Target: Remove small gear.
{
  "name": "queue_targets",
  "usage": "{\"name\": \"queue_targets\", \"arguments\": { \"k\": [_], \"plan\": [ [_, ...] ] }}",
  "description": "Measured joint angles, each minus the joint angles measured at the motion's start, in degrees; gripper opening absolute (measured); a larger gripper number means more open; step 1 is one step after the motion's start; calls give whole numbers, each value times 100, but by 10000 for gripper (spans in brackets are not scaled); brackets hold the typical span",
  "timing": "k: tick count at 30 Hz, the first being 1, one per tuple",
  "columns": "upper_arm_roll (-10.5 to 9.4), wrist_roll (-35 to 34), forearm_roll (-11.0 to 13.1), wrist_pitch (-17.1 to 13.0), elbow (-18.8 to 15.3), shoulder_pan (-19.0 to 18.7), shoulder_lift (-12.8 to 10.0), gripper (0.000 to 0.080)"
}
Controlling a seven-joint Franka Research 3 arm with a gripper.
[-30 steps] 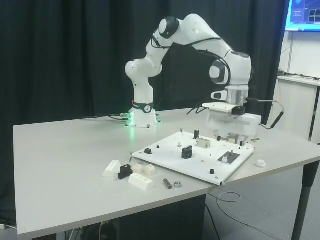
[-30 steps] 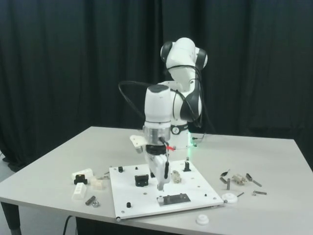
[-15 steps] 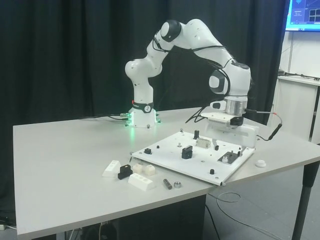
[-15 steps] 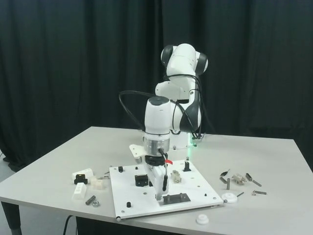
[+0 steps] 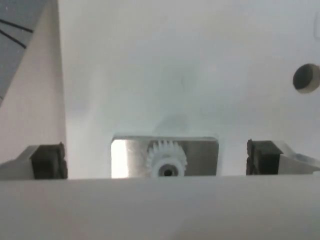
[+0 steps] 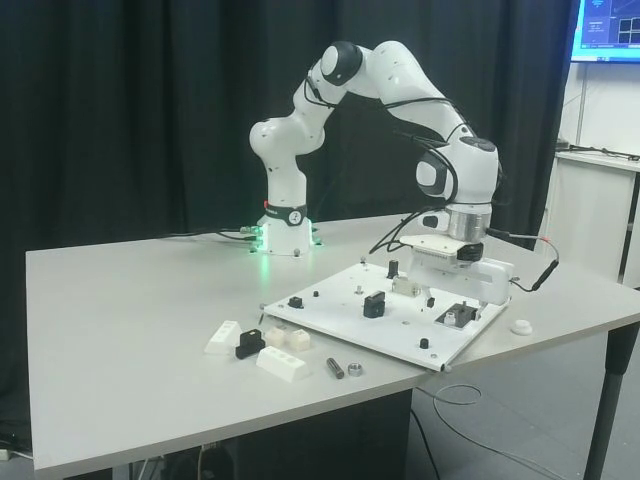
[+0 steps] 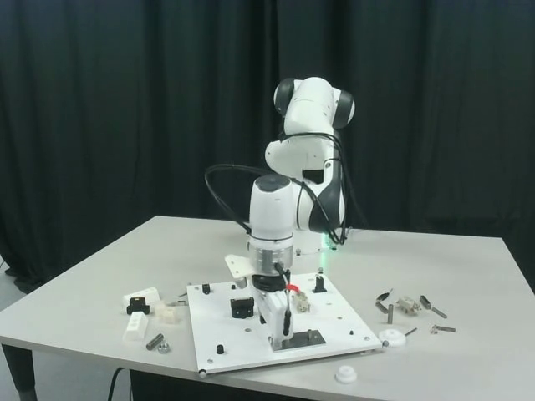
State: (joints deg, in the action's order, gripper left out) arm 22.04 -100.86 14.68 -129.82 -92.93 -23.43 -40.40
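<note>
The arm was lined up over the small gear, ready to grab it.

The gripper (image 5: 155,159) hung low over the white board (image 6: 345,310) with its two fingers (image 5: 47,161) spread wide, one on each side, and nothing was in them. The small gear (image 5: 167,160) was white and sat on a grey metal plate (image 5: 200,156), about midway between the fingers and not touching either one. In the room views the plate was near the board's front edge, and the gripper (image 7: 277,331) was right on top of it. The step in hand looked like the reach, just before the grab. Next, I think the gripper would need to go a bit lower, squeeze the gear by its teeth, and lift it straight up off its peg. Whether the gear was tight on the peg could not be seen.
</note>
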Motion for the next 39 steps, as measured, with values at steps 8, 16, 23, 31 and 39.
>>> {"name": "queue_targets", "arguments": {
  "k": [8, 16, 23, 31, 39],
  "plan": [
    [-47, 0, -15, -169, -160, -6, 12, 800],
    [-69, 0, -33, -353, -332, -7, 65, 800],
    [-125, 0, -33, -513, -494, -8, 148, 800],
    [-160, 0, -35, -693, -667, -23, 246, 800],
    [-156, 0, -42, -819, -744, -22, 279, 677]
  ]
}}
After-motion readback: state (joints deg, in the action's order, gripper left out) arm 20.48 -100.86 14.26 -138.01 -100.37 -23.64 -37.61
